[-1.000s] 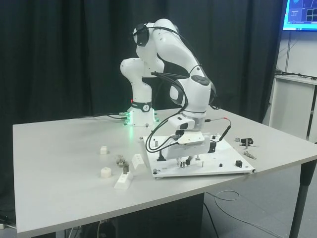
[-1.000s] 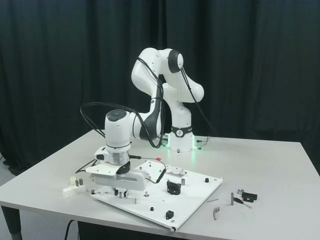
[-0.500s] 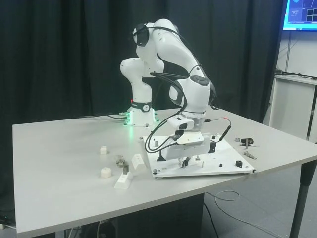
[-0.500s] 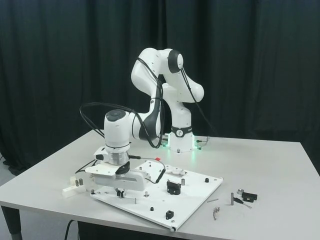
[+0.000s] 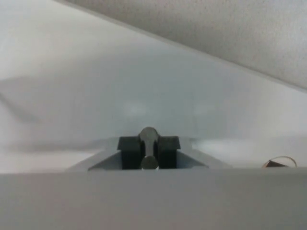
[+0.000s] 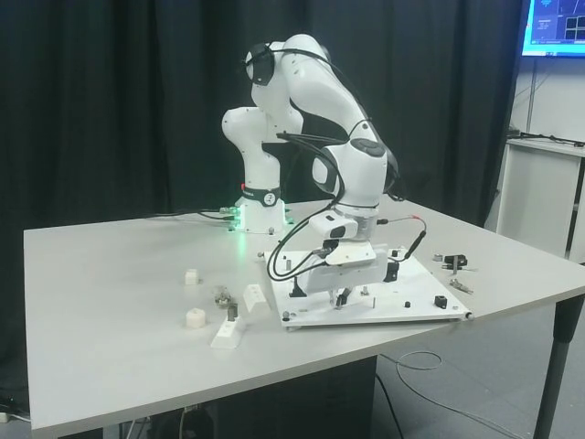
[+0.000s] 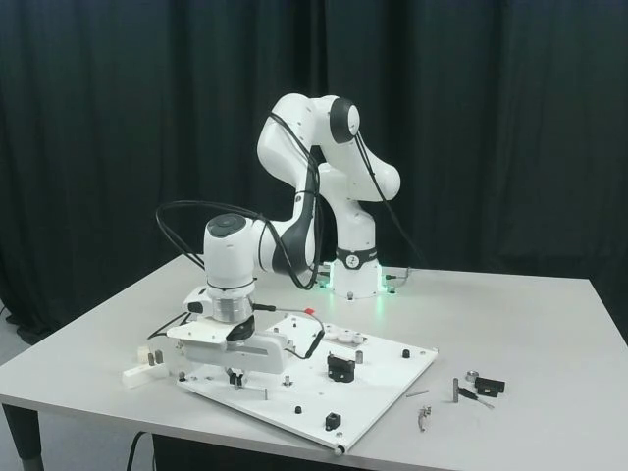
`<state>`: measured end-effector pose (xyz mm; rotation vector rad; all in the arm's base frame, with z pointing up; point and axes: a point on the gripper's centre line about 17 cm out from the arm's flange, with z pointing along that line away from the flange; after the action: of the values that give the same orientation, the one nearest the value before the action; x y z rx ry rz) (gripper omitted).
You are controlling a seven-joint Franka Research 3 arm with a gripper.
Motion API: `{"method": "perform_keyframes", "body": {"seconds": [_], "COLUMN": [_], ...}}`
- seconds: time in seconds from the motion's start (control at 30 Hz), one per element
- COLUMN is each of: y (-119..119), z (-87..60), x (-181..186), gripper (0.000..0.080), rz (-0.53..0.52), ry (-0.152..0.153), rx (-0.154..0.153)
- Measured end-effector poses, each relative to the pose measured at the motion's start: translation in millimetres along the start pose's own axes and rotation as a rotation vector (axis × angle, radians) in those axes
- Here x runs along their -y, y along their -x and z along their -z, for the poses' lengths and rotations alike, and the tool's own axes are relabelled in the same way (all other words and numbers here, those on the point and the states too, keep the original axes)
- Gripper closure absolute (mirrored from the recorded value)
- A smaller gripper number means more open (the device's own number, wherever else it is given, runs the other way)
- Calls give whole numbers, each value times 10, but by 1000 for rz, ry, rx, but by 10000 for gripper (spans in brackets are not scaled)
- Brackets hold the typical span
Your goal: Remove round peg 2.
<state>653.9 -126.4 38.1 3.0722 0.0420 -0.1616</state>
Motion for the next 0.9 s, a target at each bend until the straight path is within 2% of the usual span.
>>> {"method": "perform_keyframes", "body": {"seconds": [0.6,0.9], "y": [58,144], "z": [195,450], "x": [-6,-47], "gripper": [732,732], "rz": [-1,-5], "ry": [3,12], "rx": [14,31]}}
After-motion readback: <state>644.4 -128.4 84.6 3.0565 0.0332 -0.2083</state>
